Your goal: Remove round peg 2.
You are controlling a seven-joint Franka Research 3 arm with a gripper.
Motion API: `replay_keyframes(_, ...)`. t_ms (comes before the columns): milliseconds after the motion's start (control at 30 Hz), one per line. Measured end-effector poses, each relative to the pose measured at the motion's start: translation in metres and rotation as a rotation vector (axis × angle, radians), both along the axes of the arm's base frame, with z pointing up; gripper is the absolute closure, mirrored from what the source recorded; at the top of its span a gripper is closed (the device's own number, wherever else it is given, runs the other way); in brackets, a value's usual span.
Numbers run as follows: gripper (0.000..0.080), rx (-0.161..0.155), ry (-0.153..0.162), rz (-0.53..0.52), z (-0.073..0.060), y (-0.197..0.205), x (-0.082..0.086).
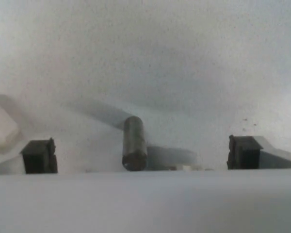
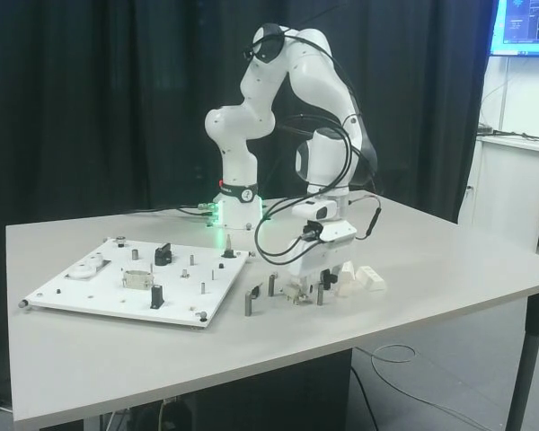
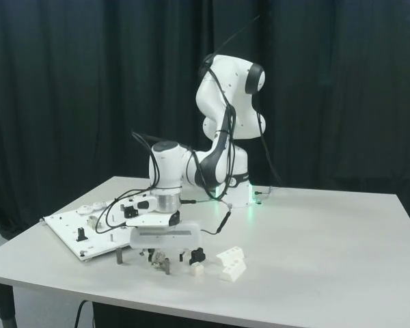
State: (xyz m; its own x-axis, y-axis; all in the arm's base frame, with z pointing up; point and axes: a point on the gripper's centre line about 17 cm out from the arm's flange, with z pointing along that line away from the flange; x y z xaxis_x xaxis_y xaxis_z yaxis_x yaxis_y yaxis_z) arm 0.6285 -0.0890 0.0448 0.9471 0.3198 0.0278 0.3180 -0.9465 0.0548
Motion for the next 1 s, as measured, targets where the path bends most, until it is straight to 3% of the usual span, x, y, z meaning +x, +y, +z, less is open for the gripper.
replay_keyframes(400,0.0009,0.007,-0.003,0.005,0.013,0.000,0.001)
replay_keyframes(1000,0.0003,0.002,0.001,0.017,0.020,0.000,0.000)
